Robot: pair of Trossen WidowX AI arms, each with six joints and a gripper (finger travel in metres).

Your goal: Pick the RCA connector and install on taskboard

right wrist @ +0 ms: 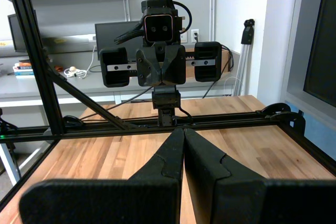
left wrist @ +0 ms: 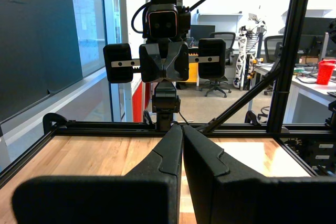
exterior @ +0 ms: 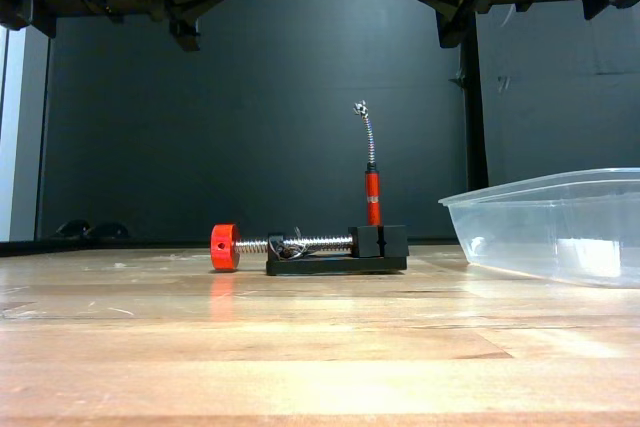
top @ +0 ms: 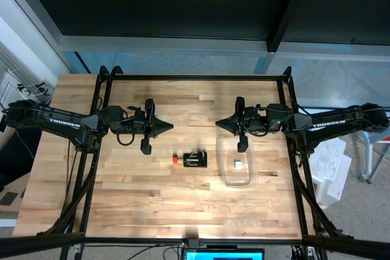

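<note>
Left gripper and right gripper: fingers pressed together, both parked high above table. Clear tray near taskboard, not touching. Only low view shows RCA connector upright on taskboard: red barrel, silvery spring tail.

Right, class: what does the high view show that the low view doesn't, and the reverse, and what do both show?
Only the high view: plainly, the small white cube in the clear tray. Only the low view: the springy stalk with a red base standing up from the taskboard. Both: the taskboard, its red knob, the tray, and the left gripper and right gripper, both shut, held high either side of the board, pointing inward.
</note>
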